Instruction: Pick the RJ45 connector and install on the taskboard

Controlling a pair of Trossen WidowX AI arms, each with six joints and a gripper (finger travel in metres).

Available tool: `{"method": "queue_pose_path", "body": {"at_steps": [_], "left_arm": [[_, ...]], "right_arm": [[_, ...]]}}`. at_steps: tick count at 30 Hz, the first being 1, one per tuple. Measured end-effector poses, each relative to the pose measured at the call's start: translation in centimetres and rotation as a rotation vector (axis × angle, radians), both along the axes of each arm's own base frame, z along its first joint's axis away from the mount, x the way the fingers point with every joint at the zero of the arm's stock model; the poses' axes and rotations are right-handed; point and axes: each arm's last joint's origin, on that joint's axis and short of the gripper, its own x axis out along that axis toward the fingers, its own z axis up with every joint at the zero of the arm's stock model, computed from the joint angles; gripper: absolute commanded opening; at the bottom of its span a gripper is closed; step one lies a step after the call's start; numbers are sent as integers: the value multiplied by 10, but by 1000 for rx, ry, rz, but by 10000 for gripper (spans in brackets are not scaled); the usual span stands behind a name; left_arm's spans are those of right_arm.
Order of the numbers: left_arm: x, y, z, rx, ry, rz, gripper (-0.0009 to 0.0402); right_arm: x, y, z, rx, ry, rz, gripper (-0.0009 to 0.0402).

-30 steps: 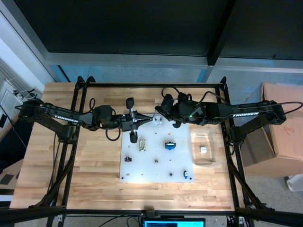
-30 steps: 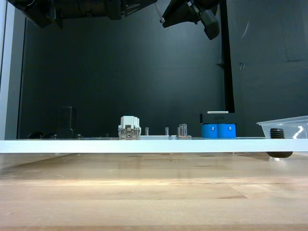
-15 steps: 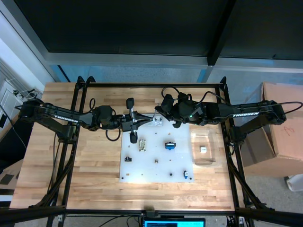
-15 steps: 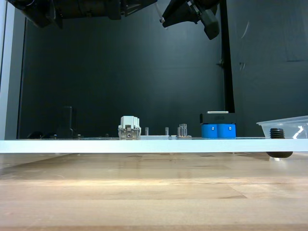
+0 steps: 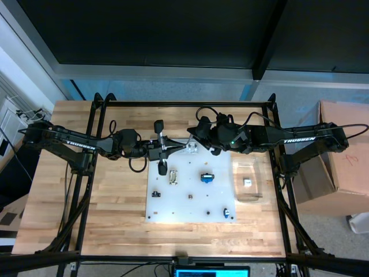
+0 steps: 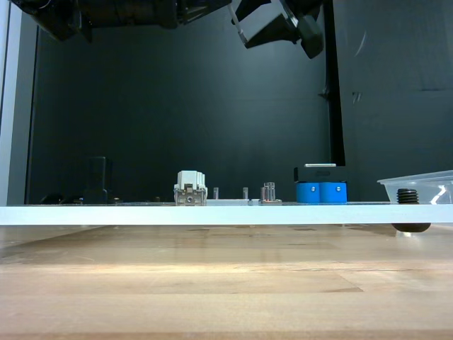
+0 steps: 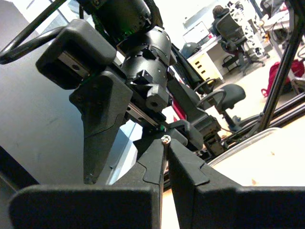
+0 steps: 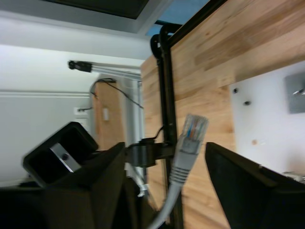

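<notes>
**A:** Logged positions of both hands?

**B:** Done. Found right hand (image 8: 163,144) high over the far edge of the board (image 5: 173,205), fingers (image 8: 100,186) spread wide, gripping nothing. Found left hand (image 7: 165,147) facing it at like height, fingers pinched almost together.

**A:** And the plug?

**B:** Seen in the air, well above the counter (image 5: 115,196) and clear of any seat. Noted plug (image 8: 193,128) on its grey cable (image 8: 178,176) between the right hand's spread fingers, touching neither, contact end leading away from that palm. Could not trace the cable to its far end. Judged it clamped by the left hand, with nothing else up there to carry it.

**A:** Step in hand?

**B:** Read as a mid-air re-grip. Recommended holding the left clamp firm and centring the plug between the right fingers. Recommended closing on the stiff plug body, not the springy cable, with contact end and latch left proud. Advised letting go on the left only after that.

**A:** Risks?

**B:** Flagged swing of the plug on its cable, and a skewed grip spoiling a straight push. Could not tell from above which seat suited it.
</notes>
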Motion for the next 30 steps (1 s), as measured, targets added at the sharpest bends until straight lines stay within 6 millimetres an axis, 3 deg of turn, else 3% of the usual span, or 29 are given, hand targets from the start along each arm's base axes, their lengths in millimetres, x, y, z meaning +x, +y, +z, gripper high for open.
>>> {"method": "queue_pose_path", "body": {"at_steps": [6,12,21,30], "left_arm": [[0,0,-1,-191,-3,-24,1],[1,0,-7,-389,48,-35,0],[1,1,-12,-675,72,-18,0],[5,3,1,-988,66,83,0]], "right_arm": [[-16,-1,7,-226,137,107,301],[-37,1,19,-597,317,430,287],[-59,3,15,-707,786,761,257],[-44,10,16,-824,866,896,251]]}}
